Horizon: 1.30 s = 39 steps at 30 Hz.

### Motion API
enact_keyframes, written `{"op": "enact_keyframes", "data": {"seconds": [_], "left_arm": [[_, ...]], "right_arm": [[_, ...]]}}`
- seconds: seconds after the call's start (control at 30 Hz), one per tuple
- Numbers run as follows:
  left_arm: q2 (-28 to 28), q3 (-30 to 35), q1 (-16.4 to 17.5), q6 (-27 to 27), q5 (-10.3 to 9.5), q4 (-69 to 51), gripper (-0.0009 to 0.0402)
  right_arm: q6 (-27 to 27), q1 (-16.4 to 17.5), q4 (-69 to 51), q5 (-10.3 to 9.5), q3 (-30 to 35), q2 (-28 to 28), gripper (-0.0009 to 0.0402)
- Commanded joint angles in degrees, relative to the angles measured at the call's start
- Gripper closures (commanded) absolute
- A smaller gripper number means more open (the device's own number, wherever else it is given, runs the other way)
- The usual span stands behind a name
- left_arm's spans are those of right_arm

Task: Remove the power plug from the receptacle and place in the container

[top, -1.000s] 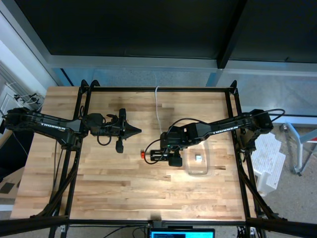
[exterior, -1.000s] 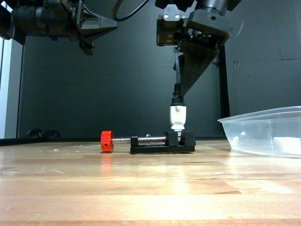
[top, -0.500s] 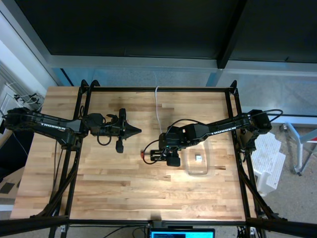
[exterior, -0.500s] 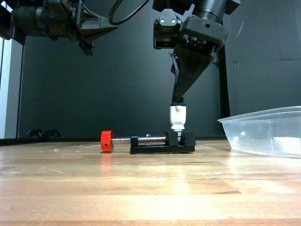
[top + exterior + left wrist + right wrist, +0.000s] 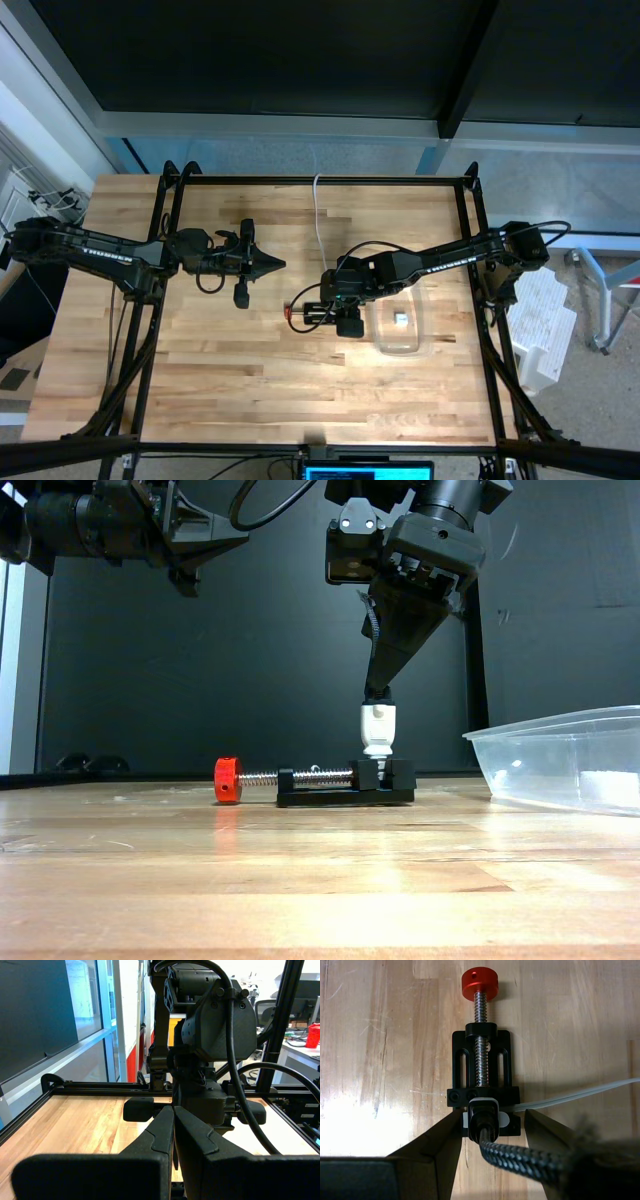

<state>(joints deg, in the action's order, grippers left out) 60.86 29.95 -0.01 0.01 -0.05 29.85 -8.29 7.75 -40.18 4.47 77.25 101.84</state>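
The power plug (image 5: 483, 1113) stands upright in the receptacle (image 5: 345, 784), at the end opposite to the red knob (image 5: 479, 984). Its lower end is sunk in the socket, so no prong can be seen. From the right wrist view only its black top with rounded corners shows, with a white collar around it. A dark braided cable (image 5: 520, 1159) rises from this top and hides part of the block. In the low view the plug body is white and smooth with a small black cap. The receptacle is a flat black frame with two slots, a threaded metal screw along its middle, and a round matte knob. A thin white cord (image 5: 580, 1093) leaves it and passes behind one finger. The right gripper (image 5: 378, 688) hangs directly over the plug with its fingers (image 5: 437, 1142) spread to either side of it, a gap on each side. Near the block lies the container (image 5: 560, 742), shallow, clear and glossy, with a small white cube (image 5: 400, 319) inside. The wooden table (image 5: 220, 360) shows pale planks with fine scratches. The left gripper (image 5: 272, 264) is held well apart above the table, its two fingers pressed together.
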Motion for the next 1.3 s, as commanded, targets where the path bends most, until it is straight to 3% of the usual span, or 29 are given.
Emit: {"op": "enact_keyframes", "data": {"seconds": [0.03,0.6,1.3], "left_arm": [[0.0,0.0,0.0,0.0,0.02,0.02,0.0393],[0.0,0.0,0.02,0.0,0.0,0.02,0.0393],[0.0,0.0,0.0,0.0,0.02,0.02,0.0393]], "right_arm": [[0.0,0.02,0.11,0.0,-0.09,-0.04,0.0247],[-0.22,0.07,0.15,-0.04,-0.2,-0.04,0.0392],[-0.24,0.13,-2.82,-0.02,2.38,-0.28,0.0393]]}}
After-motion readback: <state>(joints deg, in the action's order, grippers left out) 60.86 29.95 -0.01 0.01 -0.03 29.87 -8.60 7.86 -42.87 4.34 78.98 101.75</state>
